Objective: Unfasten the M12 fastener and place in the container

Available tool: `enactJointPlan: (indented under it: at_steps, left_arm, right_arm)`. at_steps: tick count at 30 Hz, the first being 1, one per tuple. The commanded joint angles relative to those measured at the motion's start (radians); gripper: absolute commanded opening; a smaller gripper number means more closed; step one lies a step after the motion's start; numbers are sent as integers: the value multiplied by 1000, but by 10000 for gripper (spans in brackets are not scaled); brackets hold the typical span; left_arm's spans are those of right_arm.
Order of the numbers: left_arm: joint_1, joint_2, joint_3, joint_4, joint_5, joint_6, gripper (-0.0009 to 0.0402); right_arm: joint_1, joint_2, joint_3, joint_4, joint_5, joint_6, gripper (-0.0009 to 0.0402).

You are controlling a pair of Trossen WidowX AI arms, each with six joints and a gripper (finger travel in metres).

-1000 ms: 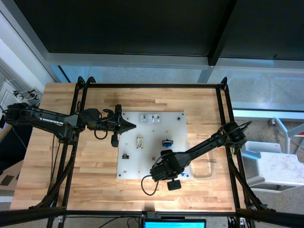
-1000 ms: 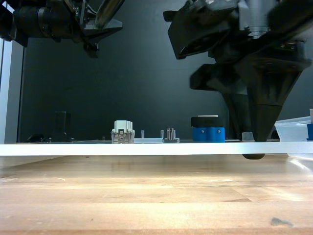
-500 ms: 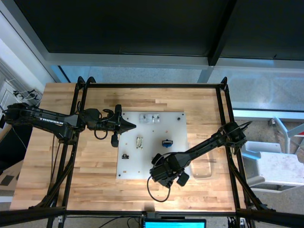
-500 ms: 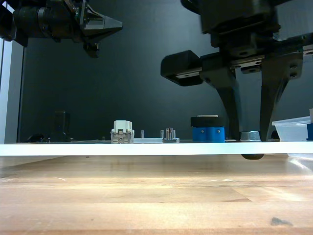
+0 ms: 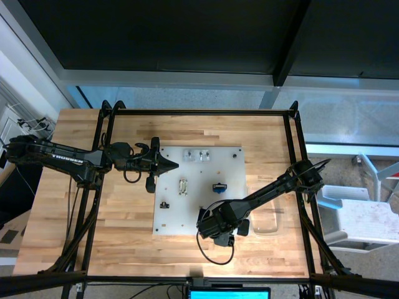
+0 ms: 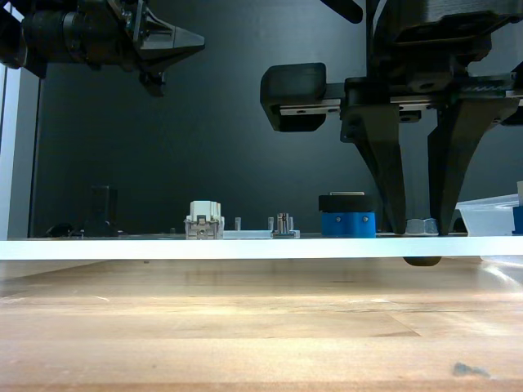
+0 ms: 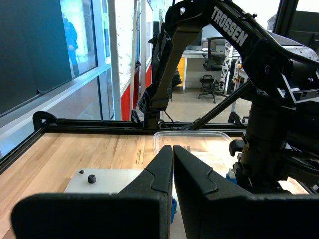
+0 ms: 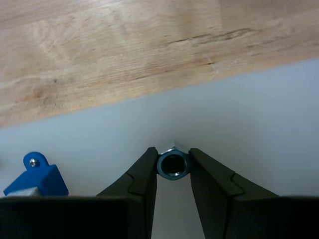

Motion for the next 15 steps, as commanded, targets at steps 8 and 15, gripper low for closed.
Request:
enactJointPlan:
  at_steps: [8,15]
  left_arm:
    - [0,0,0,0,0,0,0]
    - [0,0,0,0,0,0,0]
  right_arm:
    - [0,1,0,-5,5,5,54]
    - [0,1,0,-4,6,5,160]
